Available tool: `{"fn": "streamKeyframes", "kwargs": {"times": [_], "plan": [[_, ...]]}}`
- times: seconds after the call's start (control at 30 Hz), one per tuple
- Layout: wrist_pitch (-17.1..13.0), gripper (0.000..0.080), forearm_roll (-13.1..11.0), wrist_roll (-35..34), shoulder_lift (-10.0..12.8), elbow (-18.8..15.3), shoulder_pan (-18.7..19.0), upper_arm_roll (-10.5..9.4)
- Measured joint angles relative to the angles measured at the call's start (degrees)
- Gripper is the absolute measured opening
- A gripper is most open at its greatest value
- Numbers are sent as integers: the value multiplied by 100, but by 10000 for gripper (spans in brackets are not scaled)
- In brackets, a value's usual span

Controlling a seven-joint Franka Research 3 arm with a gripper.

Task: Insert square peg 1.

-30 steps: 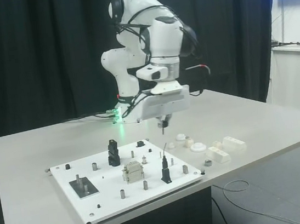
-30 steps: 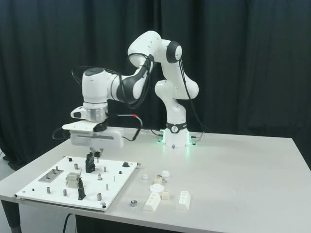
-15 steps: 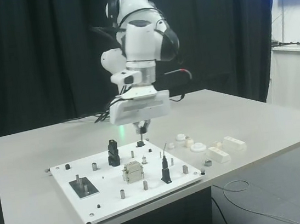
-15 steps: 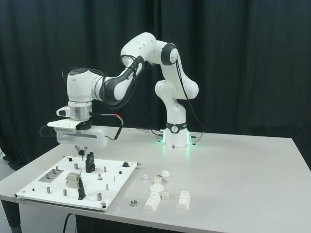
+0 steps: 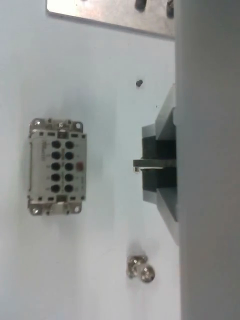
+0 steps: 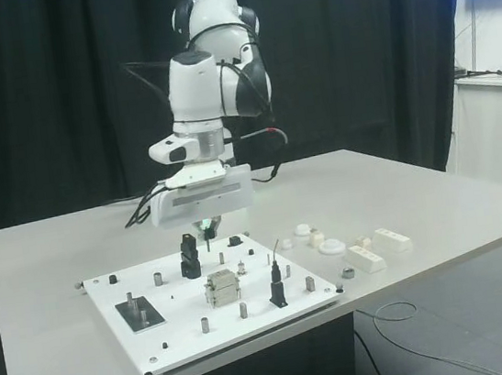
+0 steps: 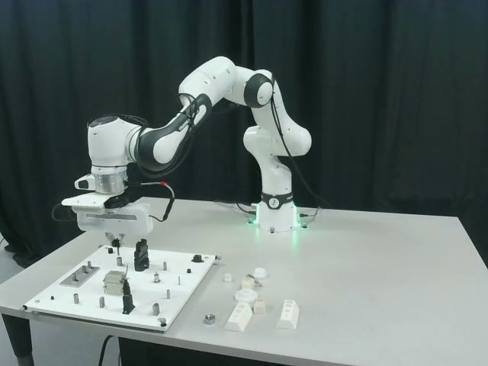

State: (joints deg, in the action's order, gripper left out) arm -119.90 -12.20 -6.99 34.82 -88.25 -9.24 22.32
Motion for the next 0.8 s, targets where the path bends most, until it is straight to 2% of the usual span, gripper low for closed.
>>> {"fn": "streamKeyframes", "kwargs": {"times": [0.3, 0.57, 0.8], "plan": [[-2, 34, -359, 406, 119, -18, -13, 131], [-44, 34, -417, 406, 256, -72, -13, 182], [-264, 34, -422, 340, 292, -239, -13, 206]]}}
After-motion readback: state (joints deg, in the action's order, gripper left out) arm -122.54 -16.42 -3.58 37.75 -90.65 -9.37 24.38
